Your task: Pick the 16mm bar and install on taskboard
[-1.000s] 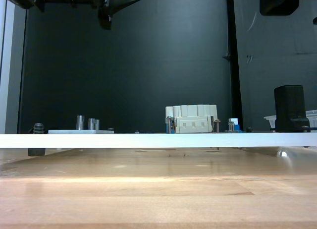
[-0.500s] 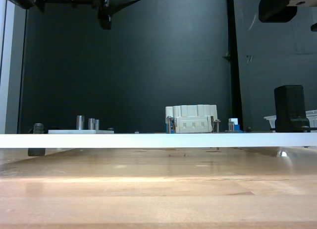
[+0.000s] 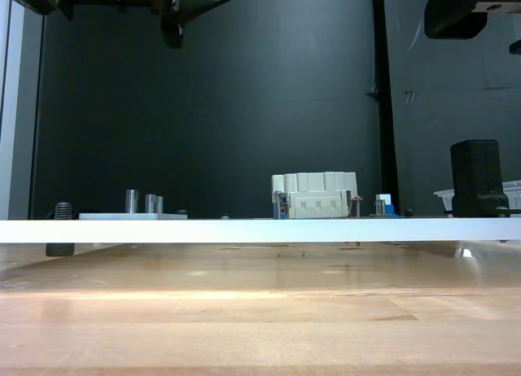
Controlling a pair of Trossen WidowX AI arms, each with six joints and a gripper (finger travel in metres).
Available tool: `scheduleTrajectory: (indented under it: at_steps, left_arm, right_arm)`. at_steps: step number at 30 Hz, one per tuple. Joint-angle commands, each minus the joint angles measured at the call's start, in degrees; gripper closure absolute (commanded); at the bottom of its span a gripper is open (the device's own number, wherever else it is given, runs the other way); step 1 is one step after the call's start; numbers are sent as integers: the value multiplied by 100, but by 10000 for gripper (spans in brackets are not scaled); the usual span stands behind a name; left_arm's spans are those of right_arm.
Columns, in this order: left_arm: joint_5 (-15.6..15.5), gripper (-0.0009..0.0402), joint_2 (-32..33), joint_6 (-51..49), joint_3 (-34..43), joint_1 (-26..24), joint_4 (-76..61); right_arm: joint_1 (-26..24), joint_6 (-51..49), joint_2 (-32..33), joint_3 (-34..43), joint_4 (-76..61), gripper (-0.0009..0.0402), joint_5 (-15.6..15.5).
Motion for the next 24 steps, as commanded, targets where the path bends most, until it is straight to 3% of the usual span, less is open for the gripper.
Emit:
scheduleTrajectory:
  at_steps: [1, 24]
  left_arm:
    - [0, 256, 0, 2, 0, 2, 0]
    - [0, 256, 0, 2, 0, 2, 2]
  right_arm:
    - [-4, 4, 2, -4, -2, 393, 2]
    - [-9, -20, 2, -313, 400, 393, -7]
